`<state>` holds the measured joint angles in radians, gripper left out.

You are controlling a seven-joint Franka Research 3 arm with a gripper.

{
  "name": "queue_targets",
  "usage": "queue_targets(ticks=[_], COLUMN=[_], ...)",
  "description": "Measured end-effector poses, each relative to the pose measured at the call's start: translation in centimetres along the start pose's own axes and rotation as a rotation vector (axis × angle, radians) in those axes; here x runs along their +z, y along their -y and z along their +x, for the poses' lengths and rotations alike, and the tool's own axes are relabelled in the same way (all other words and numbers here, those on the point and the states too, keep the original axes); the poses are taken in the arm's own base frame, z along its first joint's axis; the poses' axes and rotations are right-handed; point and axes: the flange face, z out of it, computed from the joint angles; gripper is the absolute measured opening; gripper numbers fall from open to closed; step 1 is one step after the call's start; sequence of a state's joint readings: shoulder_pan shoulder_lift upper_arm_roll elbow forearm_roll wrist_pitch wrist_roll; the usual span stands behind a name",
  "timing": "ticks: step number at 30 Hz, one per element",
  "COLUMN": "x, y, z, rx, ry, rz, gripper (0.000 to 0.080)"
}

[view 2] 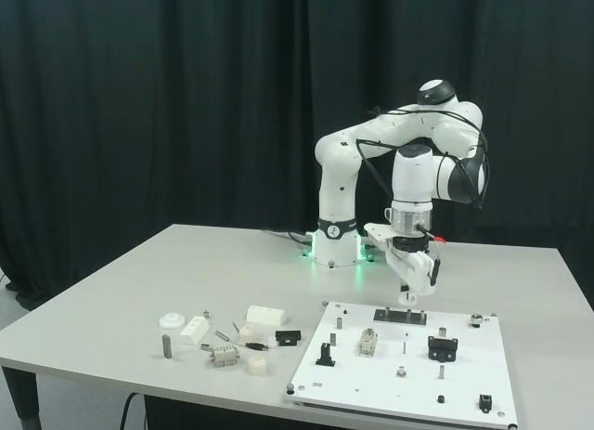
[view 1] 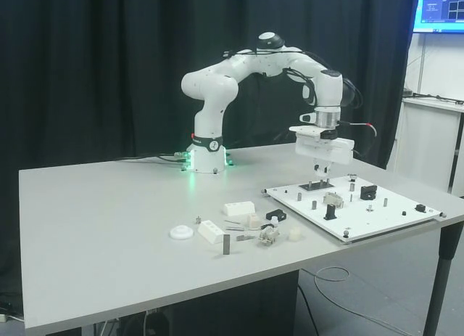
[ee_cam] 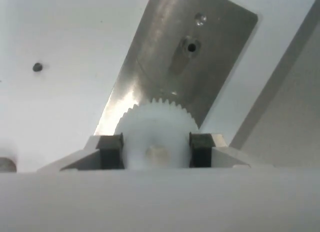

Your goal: Place medium gear.

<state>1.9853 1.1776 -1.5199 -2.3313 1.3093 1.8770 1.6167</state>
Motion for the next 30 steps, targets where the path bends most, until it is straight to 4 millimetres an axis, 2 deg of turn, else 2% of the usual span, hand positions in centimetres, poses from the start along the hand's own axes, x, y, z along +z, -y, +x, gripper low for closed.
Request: queue_targets(ticks=[30], x=[0.06], y=[-0.53], z=[0.13], rx=[-0.003], ry=[-0.003], rz=[-0.008], gripper=[0.0278])
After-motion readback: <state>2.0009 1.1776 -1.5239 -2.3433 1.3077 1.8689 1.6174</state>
